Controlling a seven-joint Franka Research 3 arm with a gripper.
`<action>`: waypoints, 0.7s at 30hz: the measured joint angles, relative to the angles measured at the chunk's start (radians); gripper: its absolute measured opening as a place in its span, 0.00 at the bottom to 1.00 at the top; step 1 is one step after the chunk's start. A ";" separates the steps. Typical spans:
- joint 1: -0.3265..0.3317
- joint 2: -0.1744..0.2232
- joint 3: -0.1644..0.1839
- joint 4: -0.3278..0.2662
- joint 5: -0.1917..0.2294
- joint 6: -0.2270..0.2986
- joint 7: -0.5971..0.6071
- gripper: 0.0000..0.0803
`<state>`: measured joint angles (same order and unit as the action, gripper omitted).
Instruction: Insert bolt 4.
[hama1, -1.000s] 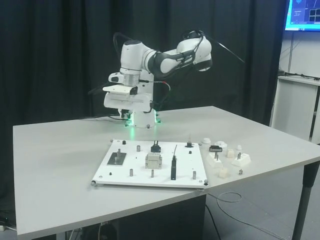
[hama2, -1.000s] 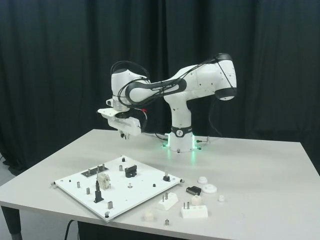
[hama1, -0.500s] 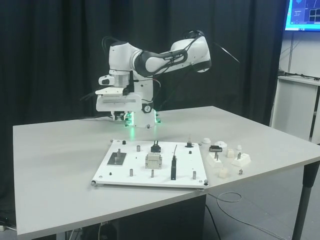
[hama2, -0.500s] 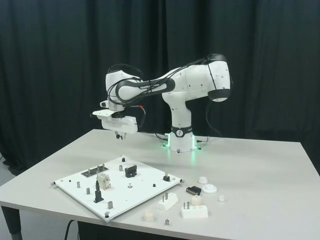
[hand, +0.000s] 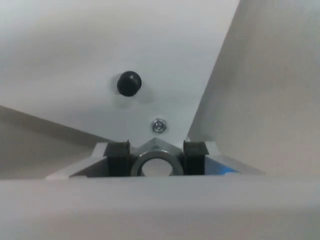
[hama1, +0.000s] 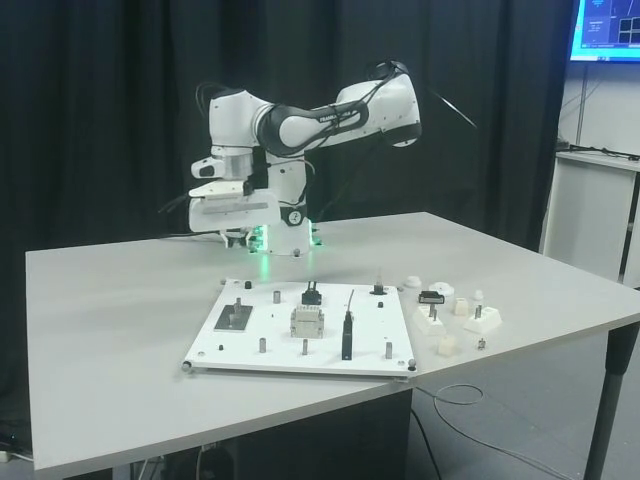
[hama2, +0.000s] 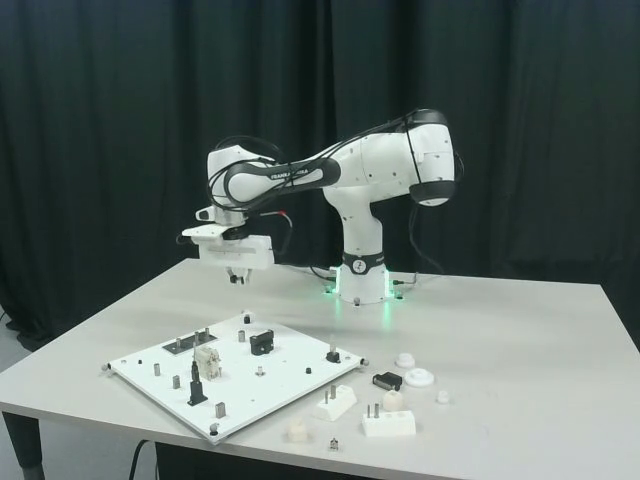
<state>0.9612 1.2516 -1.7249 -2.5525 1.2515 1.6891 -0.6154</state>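
Bolt (hand: 157, 169) clamped between closed gripper (hand: 156, 159) fingers, axis vertical, high above white board (hama1: 330, 340) corner.

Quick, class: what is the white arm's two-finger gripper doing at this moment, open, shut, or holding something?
Gripper: shut on a grey ring-headed metal bolt, held between its black fingertips above a corner of the white assembly board.

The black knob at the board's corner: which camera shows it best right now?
The wrist view: the black knob sits large and unobstructed on the white board. Both room views show the board whole, but the knob is only a speck.
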 joint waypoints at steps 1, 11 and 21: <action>0.000 0.002 0.003 0.000 0.004 0.000 -0.001 0.28; 0.004 0.028 0.048 0.000 0.045 0.005 -0.001 0.28; 0.012 0.032 0.108 -0.010 0.086 0.020 0.027 0.28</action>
<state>0.9736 1.2840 -1.6173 -2.5625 1.3378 1.7087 -0.5881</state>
